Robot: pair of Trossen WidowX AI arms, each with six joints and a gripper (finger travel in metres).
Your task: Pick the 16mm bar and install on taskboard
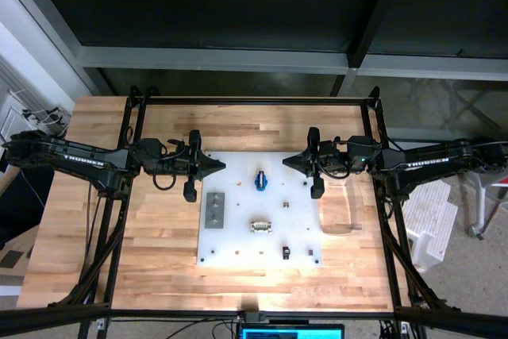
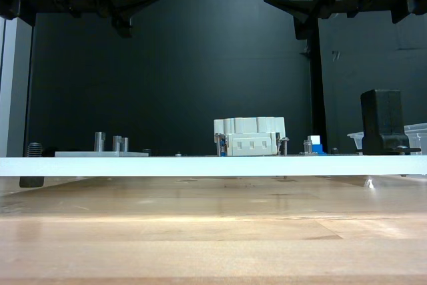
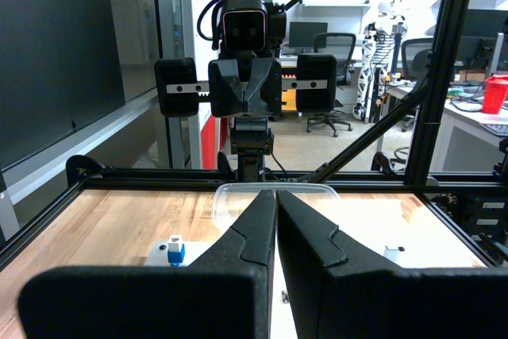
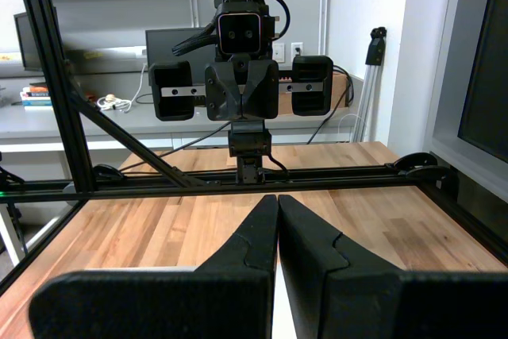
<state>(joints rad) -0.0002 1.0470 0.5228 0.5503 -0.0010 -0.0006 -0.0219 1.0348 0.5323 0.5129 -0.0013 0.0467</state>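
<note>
The taskboard (image 1: 238, 244) is a white square board lying mid-table, carrying a grey block (image 1: 215, 208), a blue part (image 1: 261, 180) and a white connector (image 1: 261, 229). I cannot pick out the 16mm bar in any view. My left gripper (image 1: 222, 166) hovers over the board's far left corner, pointing right, fingers shut and empty (image 3: 275, 194). My right gripper (image 1: 286, 161) hovers over the far right part of the board, pointing left, also shut and empty (image 4: 277, 198). Both hang well above the board (image 2: 200, 165) and face each other tip to tip, a gap apart.
A clear curved-edged tray (image 1: 345, 204) lies on the wooden table just right of the board. A black upright part (image 2: 382, 121) stands at the board's near right. A black metal frame (image 1: 254, 102) rings the table.
</note>
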